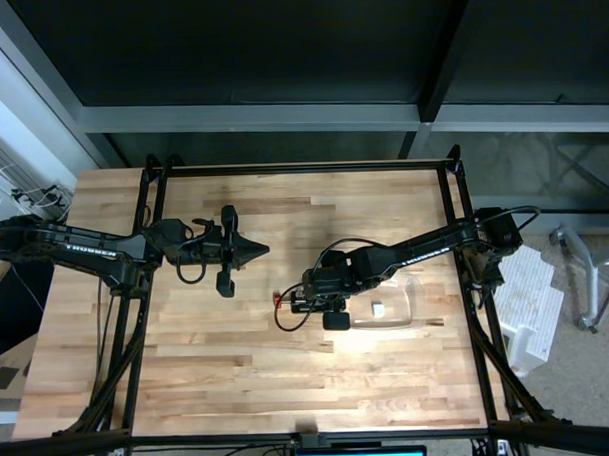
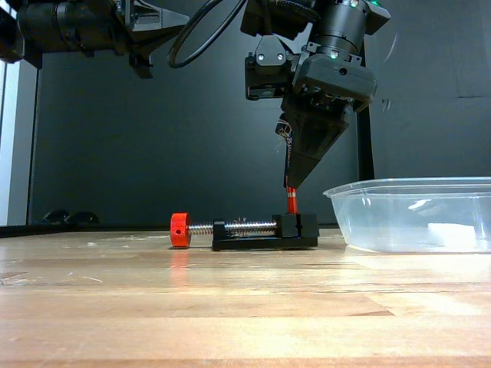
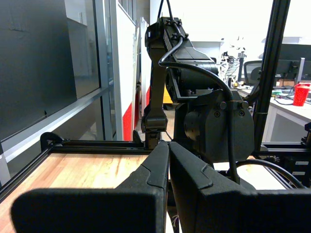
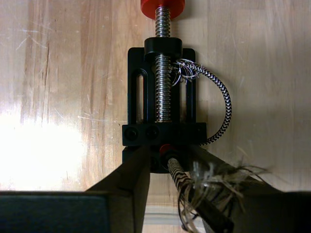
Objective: Remove the RCA connector from the receptacle and place in the container
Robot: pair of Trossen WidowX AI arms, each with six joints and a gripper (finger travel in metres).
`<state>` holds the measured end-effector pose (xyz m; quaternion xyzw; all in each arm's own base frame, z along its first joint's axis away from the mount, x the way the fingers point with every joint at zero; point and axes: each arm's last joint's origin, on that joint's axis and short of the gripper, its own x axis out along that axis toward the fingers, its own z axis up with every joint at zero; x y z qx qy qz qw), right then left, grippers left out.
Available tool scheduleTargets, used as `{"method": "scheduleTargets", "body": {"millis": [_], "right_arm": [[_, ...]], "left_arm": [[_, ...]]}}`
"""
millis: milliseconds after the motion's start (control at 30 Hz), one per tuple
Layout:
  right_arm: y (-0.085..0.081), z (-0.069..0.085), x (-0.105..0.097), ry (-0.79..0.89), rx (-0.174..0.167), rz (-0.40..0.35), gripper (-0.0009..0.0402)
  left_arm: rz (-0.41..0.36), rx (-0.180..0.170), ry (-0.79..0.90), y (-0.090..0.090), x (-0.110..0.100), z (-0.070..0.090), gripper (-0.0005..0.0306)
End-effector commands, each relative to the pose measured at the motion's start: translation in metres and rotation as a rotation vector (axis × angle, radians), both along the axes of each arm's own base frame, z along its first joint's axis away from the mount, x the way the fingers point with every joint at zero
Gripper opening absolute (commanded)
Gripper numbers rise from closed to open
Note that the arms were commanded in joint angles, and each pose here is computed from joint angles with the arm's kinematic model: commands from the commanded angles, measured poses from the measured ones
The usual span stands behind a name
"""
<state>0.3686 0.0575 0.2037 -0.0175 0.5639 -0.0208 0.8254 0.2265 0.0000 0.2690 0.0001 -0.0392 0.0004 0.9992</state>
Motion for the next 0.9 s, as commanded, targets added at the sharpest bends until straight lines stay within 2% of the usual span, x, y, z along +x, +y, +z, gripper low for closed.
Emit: {"method": "scheduleTargets", "body": {"millis": [33,567,900], "right_arm": [[0.0000,0.0002,0.0000,-0.001,0.000,-0.001,0.0077],[0.0000,0.0001,0.0000,0.000,0.000,0.000,0.0000],[0.0000,0.0042,-0.0022,-0.003,0.002,0.000,0.0002]], "left_arm": [[0.000,0.000,0.000,0.0000,0.0000,0.0000,0.0000],[0.000,0.000,0.000,0.0000,0.0000,0.0000,0.0000],[0.000,0.000,0.000,0.0000,0.0000,0.0000,0.0000]]}}
